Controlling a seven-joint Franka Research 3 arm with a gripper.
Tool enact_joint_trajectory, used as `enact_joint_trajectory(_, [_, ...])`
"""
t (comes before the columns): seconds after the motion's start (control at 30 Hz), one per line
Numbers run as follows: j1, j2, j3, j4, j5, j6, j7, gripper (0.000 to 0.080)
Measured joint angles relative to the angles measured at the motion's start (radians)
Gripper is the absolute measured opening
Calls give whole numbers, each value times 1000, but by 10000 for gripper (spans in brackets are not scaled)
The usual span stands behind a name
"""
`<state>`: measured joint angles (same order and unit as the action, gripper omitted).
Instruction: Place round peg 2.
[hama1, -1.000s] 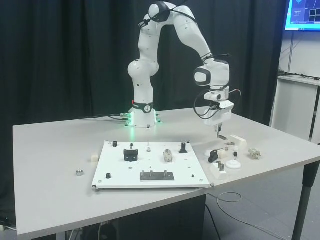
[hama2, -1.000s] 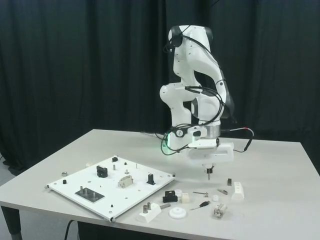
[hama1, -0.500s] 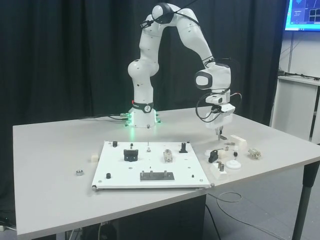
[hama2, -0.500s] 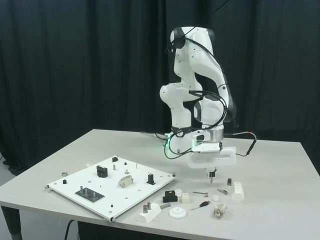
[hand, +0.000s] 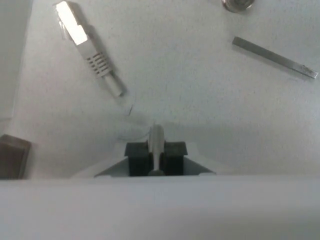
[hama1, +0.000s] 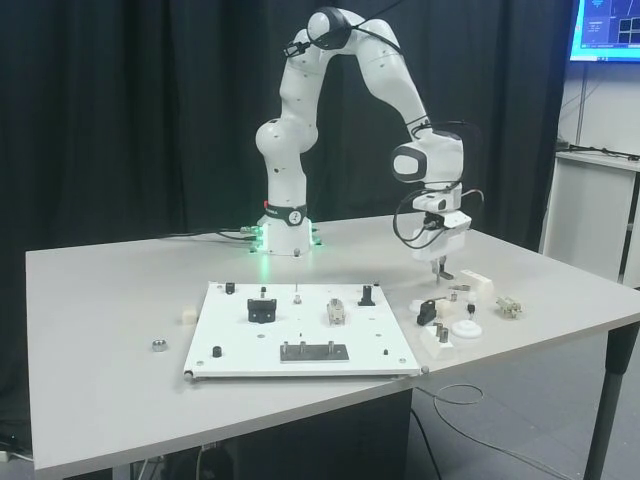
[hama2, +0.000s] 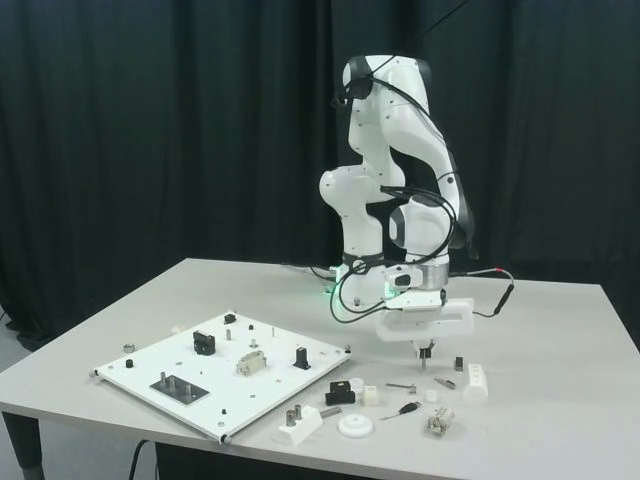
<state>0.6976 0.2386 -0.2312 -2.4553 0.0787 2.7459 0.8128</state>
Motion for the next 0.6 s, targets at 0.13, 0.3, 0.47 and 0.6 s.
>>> enact_joint_trajectory(0.13, [-1, 4, 0, 1, 0, 0, 1, 62])
enact_joint_trajectory(0.3, [-5, 8, 1, 1, 0, -2, 11, 62])
enact_joint_trajectory(0.47, [-8, 11, 3, 1, 0, -2, 12, 62])
enact_joint_trajectory(0.6, [-9, 13, 3, 1, 0, -2, 14, 62])
